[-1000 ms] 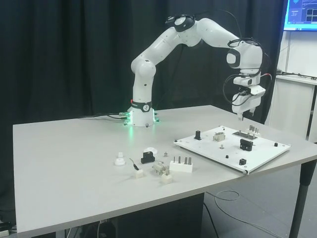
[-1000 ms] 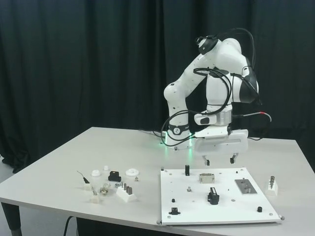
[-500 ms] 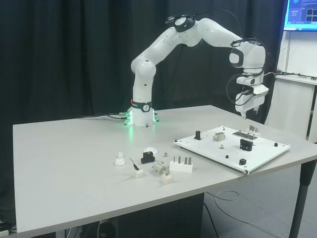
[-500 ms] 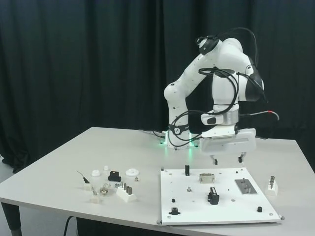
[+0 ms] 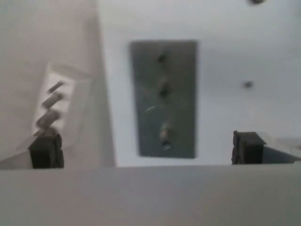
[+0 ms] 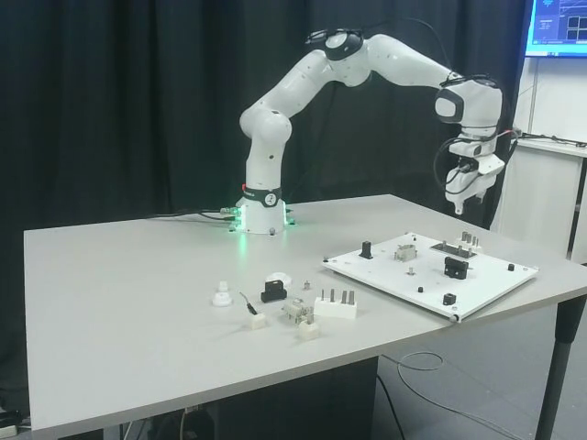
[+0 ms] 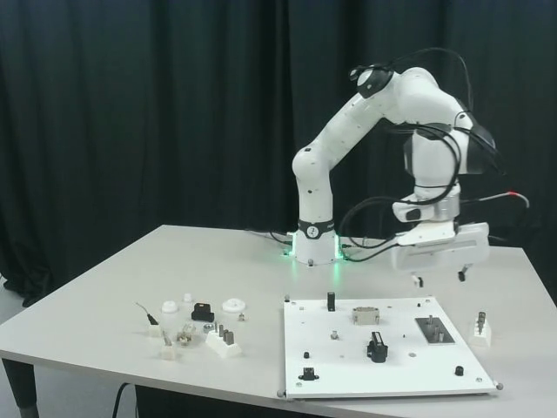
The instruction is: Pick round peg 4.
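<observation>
The arm (image 6: 367, 64) reaches out over the far end of the bench (image 6: 119, 293), and its gripper (image 7: 439, 278) hangs in the air above the white board (image 7: 383, 366), touching nothing. The fingers (image 5: 46, 150) stand wide open with nothing between them.

From the wrist view, the grey plate (image 5: 163, 99) on the board lies straight below, between the two fingertips, with small holes in a row down its middle. Just beside the board, on the bare bench, sits a small white peg holder (image 7: 479, 332) with pegs (image 5: 49, 110) standing upright in a row. Which of them is round peg 4 I cannot tell; they are all in the holder, well below the gripper.

On the board stand a few black blocks (image 7: 377, 347) and a small grey fixture (image 7: 365, 314). Well apart, toward the other end of the bench, lies a cluster of small white and black parts (image 7: 196, 326).
</observation>
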Robot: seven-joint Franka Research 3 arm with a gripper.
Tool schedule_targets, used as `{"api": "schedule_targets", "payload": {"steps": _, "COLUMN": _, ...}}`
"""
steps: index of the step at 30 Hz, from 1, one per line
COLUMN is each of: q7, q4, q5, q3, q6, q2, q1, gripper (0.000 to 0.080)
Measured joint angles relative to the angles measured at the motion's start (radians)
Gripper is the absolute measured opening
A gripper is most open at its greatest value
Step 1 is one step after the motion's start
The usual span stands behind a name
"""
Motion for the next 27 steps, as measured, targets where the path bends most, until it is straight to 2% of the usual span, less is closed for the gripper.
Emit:
{"api": "schedule_targets", "payload": {"steps": 14, "q7": 0.179, "q4": -0.007, "q5": 0.0, "q3": 0.026, "q6": 0.008, "q2": 0.016, "q1": 0.142, "gripper": 0.08}}
{"api": "schedule_targets", "payload": {"steps": 22, "q7": 0.273, "q4": -0.018, "q5": 0.0, "q3": 0.053, "q6": 0.067, "q2": 0.049, "q1": 0.21, "gripper": 0.08}}
{"api": "schedule_targets", "payload": {"steps": 27, "q7": 0.322, "q4": -0.033, "q5": 0.0, "q3": 0.078, "q6": 0.128, "q2": 0.067, "q1": 0.241, "gripper": 0.08}}
